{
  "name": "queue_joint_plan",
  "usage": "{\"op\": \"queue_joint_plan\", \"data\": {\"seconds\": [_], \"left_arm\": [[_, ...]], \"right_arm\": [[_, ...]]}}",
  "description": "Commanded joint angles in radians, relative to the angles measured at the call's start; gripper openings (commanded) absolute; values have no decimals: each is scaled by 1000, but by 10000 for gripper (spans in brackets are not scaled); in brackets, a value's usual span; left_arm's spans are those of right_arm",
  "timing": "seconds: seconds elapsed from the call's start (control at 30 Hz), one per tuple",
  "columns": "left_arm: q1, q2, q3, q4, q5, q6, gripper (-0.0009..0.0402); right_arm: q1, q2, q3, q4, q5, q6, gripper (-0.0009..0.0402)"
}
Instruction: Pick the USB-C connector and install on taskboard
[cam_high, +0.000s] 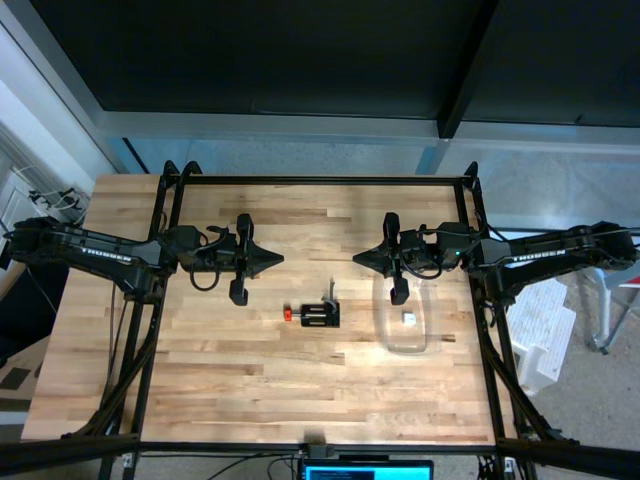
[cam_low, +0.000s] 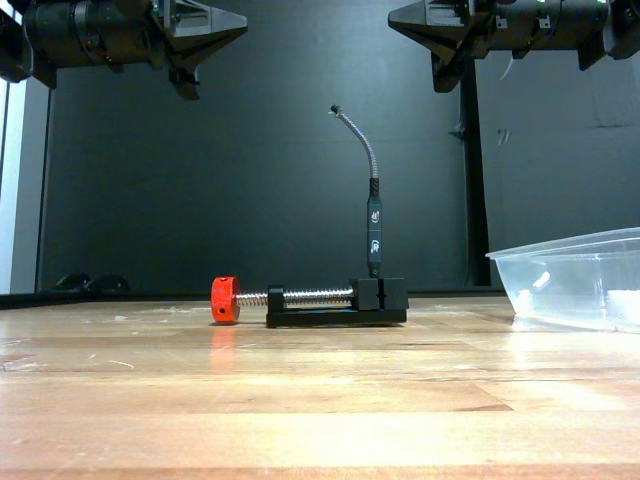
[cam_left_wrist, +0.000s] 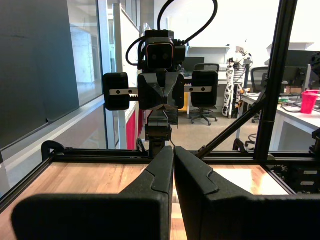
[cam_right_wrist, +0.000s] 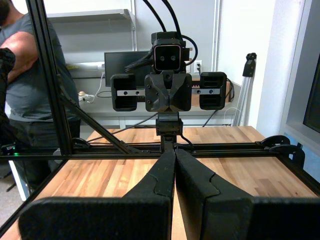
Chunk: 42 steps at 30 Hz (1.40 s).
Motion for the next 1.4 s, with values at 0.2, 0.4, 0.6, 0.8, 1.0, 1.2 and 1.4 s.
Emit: {"op": "queue_joint_plan", "data": {"seconds": [0.2,0.4,0.6,0.8,1.0,1.2,1.4], "left_arm": [[0,0,0,0,0,0,0],[0,0,0,0,0,0,0],[0,0,0,0,0,0,0],[0,0,0,0,0,0,0],[0,0,0,0,0,0,0],[0,0,0,0,0,0,0],[0,0,0,0,0,0,0]], "right_arm": [[0,0,0,-1,0,0,0],[0,0,0,-18,0,0,0],[0,0,0,-21,0,0,0],[0,0,0,-21,0,0,0],[0,0,0,-21,0,0,0],[0,0,0,-21,0,0,0],[0,0,0,-21,0,0,0]]}}
